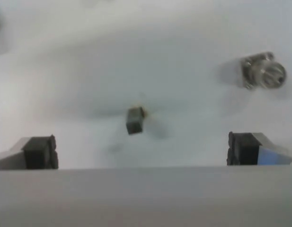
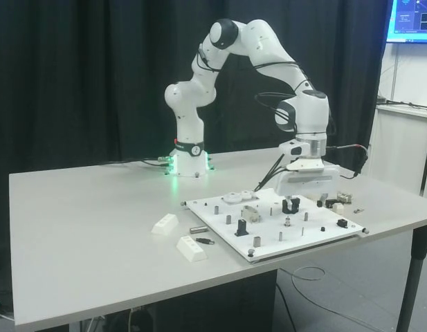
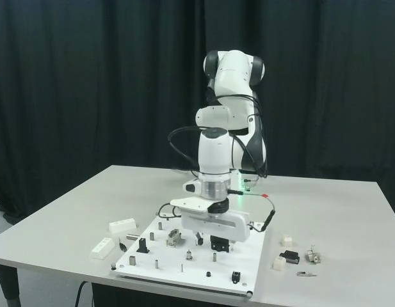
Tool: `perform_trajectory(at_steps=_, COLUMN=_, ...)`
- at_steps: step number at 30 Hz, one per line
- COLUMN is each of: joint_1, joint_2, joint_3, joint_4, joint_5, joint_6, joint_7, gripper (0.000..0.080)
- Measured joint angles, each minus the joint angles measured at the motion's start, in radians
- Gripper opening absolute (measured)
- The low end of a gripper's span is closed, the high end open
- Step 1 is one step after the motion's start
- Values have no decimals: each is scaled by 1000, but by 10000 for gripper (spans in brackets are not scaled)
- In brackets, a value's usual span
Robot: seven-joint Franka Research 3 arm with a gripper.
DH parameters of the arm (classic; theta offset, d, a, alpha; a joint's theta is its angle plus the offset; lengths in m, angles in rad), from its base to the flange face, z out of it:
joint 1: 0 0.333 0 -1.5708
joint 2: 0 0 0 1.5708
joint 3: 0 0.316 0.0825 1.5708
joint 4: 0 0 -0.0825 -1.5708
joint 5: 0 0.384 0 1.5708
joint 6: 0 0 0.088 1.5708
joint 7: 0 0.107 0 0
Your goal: Remove square peg 2.
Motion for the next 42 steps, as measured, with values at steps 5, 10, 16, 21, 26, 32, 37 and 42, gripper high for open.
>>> perform_trajectory(at_steps=5, joint_1=0, joint_2=26, joint_3=2, joint_4=28, joint_5=-1, joint_6=0, joint_7=1, gripper=800)
perform_trajectory(at_steps=10, joint_1=-1, joint_2=43, joint_3=2, joint_4=46, joint_5=-5, joint_6=-2, joint_7=1, gripper=800)
perform_trajectory(at_steps=16, joint_1=-6, joint_2=55, joint_3=2, joint_4=60, joint_5=-11, joint_6=-9, joint_7=1, gripper=800)
perform_trajectory(at_steps=21, joint_1=-11, joint_2=62, joint_3=2, joint_4=71, joint_5=-17, joint_6=-19, joint_7=0, gripper=800)
perform_trajectory(at_steps=26, joint_1=-13, joint_2=68, joint_3=2, joint_4=79, joint_5=-21, joint_6=-24, joint_7=-1, gripper=800)
perform_trajectory(at_steps=32, joint_1=-14, joint_2=73, joint_3=2, joint_4=85, joint_5=-22, joint_6=-29, joint_7=-2, gripper=800)
perform_trajectory(at_steps=37, joint_1=-15, joint_2=79, joint_3=2, joint_4=91, joint_5=-23, joint_6=-35, joint_7=-3, gripper=800)
perform_trajectory(at_steps=42, joint_1=-16, joint_2=85, joint_3=2, joint_4=97, joint_5=-23, joint_6=-40, joint_7=-4, gripper=800)
